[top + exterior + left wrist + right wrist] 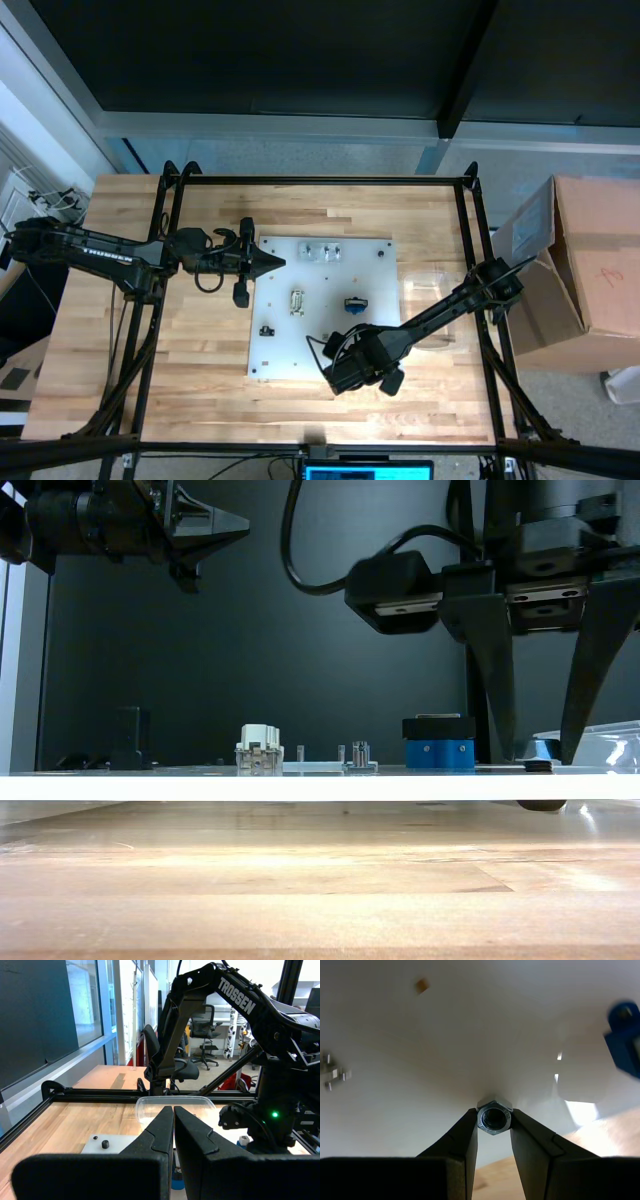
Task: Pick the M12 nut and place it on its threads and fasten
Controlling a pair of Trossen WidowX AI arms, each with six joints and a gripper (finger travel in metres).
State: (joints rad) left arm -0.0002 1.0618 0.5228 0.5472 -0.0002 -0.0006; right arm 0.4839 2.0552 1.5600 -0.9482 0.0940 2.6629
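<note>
The silver M12 nut (494, 1119) sits between my right gripper's (494, 1111) fingertips, flat against the white board (300, 345). Its bore looks dark, and no ribs of the stud show. In the low view a short dark piece (538, 766) stands on the board between the right gripper's (537, 756) fingers; I cannot tell how far down the stud the nut is. From above, the right gripper (352, 376) hangs over the board's near right edge and hides the nut. My left gripper (268, 263) hovers high above the board's left side, fingers (162, 1132) pressed together and holding nothing.
A clear tray (437, 292) lies right of the board. On the board stand a blue block (438, 752) and a white connector (258, 756). A cardboard box (585, 270) stands off the table's right side. A black frame rails the table.
</note>
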